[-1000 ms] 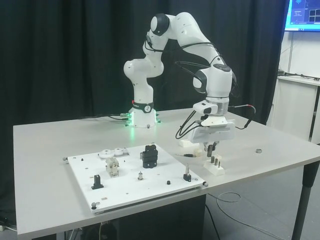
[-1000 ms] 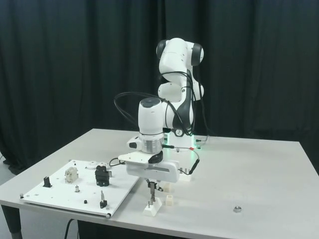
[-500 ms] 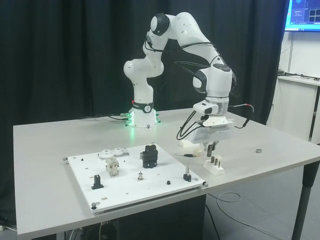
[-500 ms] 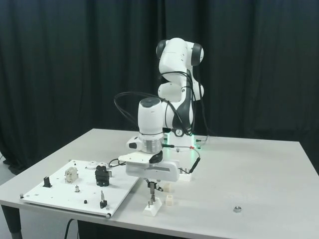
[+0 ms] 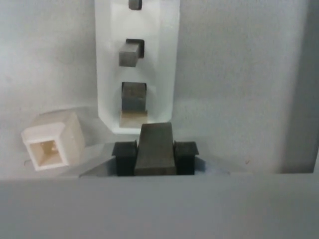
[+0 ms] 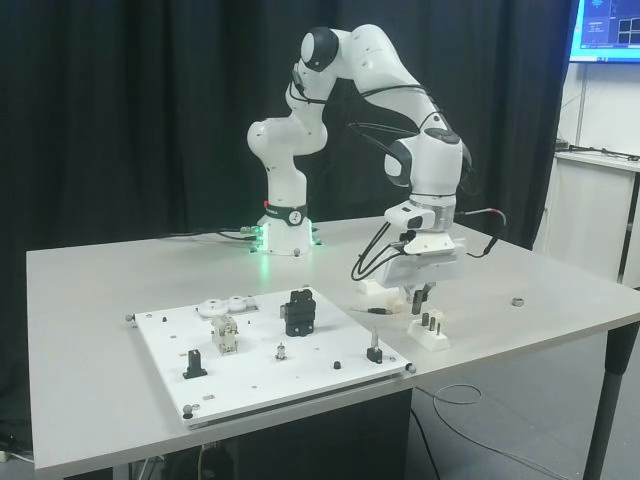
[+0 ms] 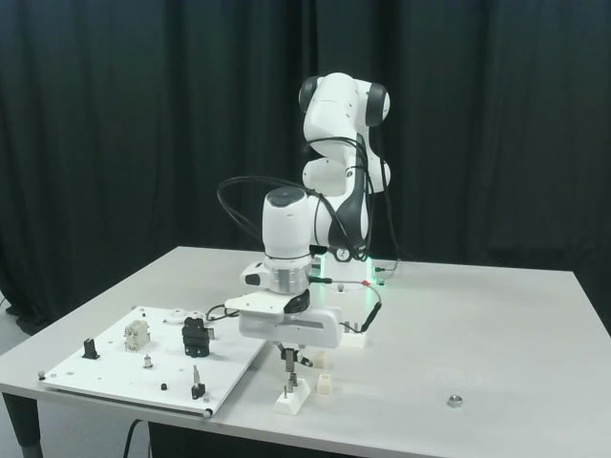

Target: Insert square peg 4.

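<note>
Black curtains (image 7: 115,124) close off the back of the room, hanging in soft vertical folds. In front of them stands the grey table (image 6: 90,290), matte and smooth. The white arm (image 6: 380,70) — glossy, rounded shells with black joints — rises from a base lit green (image 6: 285,235) and bends down toward the table's near edge. A flat white assembly board (image 6: 255,375) lies on the table at about nine o'clock from the gripper in the first room view, carrying small black and white fixtures.

The gripper (image 5: 155,155) hangs just above a narrow white peg holder (image 5: 169,64), a long block with a rounded end and a row of square sockets. Its black fingers (image 5: 124,152) are closed narrowly on the square peg (image 5: 155,149), a dull grey prism with flat faces and sharp edges, held upright over the holder's end socket. Other grey square pegs (image 5: 130,54) stand in the sockets beyond. A small white cube (image 5: 52,142) with a square hollow sits just beside the holder, tilted. A small round nut (image 7: 455,401) lies well apart.
</note>
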`<action>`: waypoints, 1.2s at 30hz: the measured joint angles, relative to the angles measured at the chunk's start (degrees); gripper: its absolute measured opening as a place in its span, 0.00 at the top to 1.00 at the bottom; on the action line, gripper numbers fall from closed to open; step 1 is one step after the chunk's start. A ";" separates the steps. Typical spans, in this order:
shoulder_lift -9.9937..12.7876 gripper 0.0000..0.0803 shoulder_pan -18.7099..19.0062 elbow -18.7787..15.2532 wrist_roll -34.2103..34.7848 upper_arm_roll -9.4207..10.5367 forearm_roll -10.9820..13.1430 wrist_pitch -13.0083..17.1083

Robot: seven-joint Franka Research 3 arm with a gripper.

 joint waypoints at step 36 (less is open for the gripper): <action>-0.06 0.81 -0.43 2.12 0.00 -1.38 -2.06 1.85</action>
